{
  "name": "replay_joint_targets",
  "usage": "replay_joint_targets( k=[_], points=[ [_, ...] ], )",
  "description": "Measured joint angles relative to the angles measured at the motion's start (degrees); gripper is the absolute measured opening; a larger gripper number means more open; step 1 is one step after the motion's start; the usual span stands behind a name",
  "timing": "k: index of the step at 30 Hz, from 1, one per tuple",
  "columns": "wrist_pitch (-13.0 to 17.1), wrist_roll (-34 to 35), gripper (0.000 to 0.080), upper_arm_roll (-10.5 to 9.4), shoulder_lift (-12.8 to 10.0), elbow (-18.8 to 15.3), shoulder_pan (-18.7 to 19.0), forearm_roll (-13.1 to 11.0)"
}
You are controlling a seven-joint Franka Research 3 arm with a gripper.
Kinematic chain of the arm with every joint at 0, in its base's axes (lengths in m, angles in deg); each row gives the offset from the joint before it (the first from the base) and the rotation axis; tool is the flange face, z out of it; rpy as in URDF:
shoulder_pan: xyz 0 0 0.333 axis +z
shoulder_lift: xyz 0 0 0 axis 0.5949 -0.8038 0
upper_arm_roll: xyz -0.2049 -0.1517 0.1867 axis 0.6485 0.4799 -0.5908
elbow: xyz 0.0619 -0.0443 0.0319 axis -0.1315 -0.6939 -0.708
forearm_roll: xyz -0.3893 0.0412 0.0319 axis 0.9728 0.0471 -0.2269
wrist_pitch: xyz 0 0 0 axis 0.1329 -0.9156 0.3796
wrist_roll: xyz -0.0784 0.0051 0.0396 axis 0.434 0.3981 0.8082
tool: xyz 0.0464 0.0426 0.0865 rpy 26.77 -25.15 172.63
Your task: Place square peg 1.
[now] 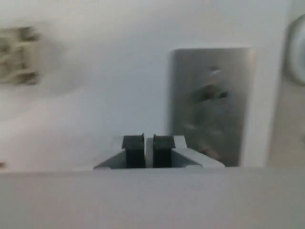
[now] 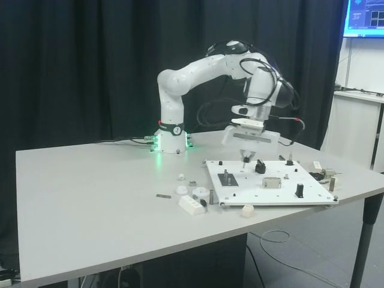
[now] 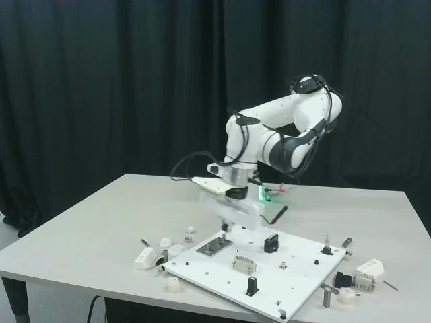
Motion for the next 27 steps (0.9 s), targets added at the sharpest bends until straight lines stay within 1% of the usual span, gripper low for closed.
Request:
replay_joint_targets(
  k=[8, 14, 20, 27],
  points=[
    [2.0, -7.7, 0.0035, 0.66, 0.0, -3.5, -2.8, 0.2],
    [2.4, -13.1, 0.0035, 0.73, 0.0, -5.0, -5.6, -0.5],
    [2.4, -18.4, 0.0035, 0.65, 0.0, -5.8, -8.3, -2.6],
    [1.6, -24.2, 0.0035, 0.11, 0.2, -6.8, -10.6, -6.1]
  ],
)
